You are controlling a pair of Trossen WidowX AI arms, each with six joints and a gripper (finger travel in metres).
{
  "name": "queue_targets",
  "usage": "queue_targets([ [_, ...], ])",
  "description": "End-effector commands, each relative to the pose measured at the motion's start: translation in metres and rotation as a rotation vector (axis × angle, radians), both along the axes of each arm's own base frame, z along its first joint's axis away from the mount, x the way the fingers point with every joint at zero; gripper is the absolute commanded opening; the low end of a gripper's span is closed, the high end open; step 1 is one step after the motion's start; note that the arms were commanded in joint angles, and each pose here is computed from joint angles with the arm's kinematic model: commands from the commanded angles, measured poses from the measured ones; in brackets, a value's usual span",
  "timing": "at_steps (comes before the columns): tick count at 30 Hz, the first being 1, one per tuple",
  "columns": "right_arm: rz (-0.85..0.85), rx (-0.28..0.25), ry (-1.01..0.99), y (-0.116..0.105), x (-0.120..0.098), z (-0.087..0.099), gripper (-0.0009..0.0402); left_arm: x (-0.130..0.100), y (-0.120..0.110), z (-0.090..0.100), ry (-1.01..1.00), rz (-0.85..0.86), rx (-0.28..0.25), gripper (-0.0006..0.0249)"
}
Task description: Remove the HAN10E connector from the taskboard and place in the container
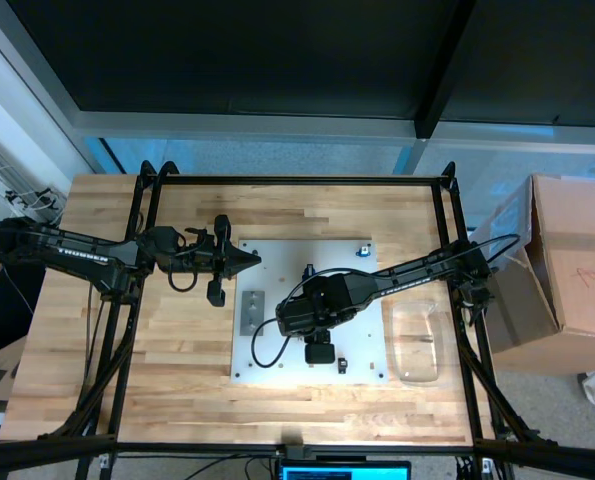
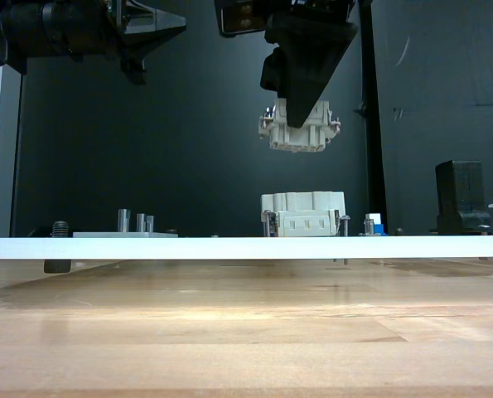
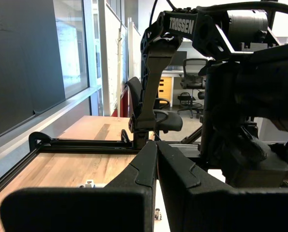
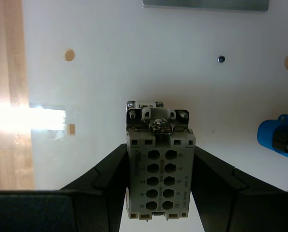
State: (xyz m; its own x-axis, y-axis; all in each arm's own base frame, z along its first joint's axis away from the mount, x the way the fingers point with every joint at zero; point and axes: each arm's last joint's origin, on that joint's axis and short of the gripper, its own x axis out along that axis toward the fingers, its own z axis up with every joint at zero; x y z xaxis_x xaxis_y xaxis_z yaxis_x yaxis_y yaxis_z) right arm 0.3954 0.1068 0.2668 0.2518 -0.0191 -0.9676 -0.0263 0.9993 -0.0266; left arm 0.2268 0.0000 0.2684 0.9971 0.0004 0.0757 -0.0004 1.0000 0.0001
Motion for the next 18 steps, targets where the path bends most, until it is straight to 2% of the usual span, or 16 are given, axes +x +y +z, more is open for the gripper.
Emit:
queue_targets([
  [1,-0.001,0.001,-0.003,0.0,-0.001,0.001,0.0024,0.0,0.0,0.0,0.0,0.0,0.0,0.0],
  [9,-0.059,0.008,0.001,-0.013,-0.011,0.009,0.0025,0.0,0.0,0.0,0.0,0.0,0.0,0.0],
  [18,-0.163,0.012,0.004,-0.053,-0.05,0.015,0.0025,0.0,0.0,0.0,0.0,0.0,0.0,0.0],
])
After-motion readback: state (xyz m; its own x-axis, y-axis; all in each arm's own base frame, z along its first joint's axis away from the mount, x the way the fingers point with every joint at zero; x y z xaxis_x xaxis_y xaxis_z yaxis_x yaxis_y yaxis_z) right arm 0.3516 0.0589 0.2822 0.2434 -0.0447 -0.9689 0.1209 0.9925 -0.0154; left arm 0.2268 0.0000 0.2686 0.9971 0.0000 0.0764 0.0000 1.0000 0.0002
